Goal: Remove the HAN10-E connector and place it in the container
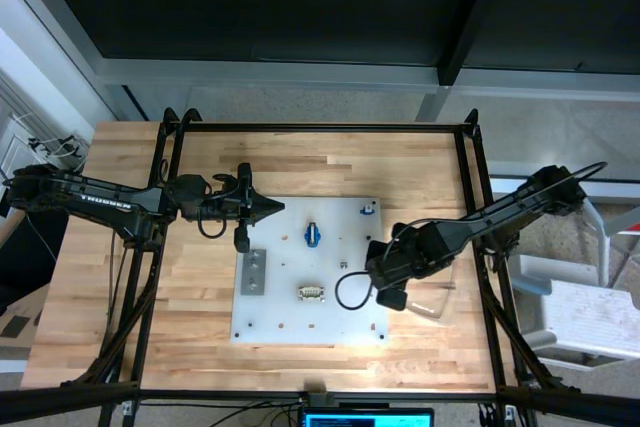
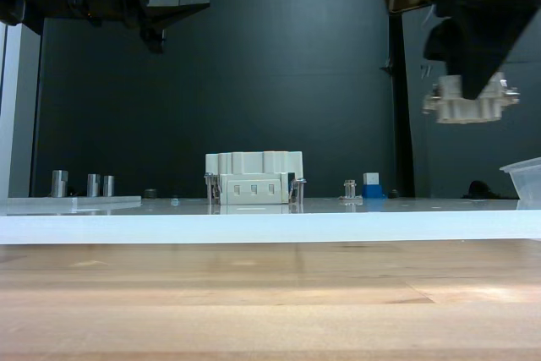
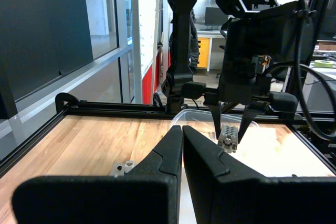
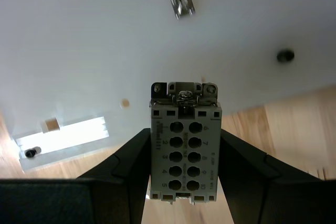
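Observation:
My right gripper [image 1: 391, 297] is shut on the HAN10-E connector [image 2: 469, 101], a small beige block with numbered holes [image 4: 185, 145], and holds it in the air above the white board's right edge. In the left wrist view the connector [image 3: 228, 139] hangs between the right gripper's fingers. The container [image 1: 441, 299], a clear tub, sits on the wood just right of the board; its rim [image 2: 524, 173] lies below and to the right of the connector. My left gripper [image 1: 274, 207] is shut and empty, hovering high over the board's back left corner.
On the white board [image 1: 300, 332] stand a beige connector housing [image 1: 311, 293], a blue upright piece [image 1: 313, 235] and a grey metal plate [image 1: 253, 272] with two holes. A black frame [image 1: 320, 128] rings the wooden table.

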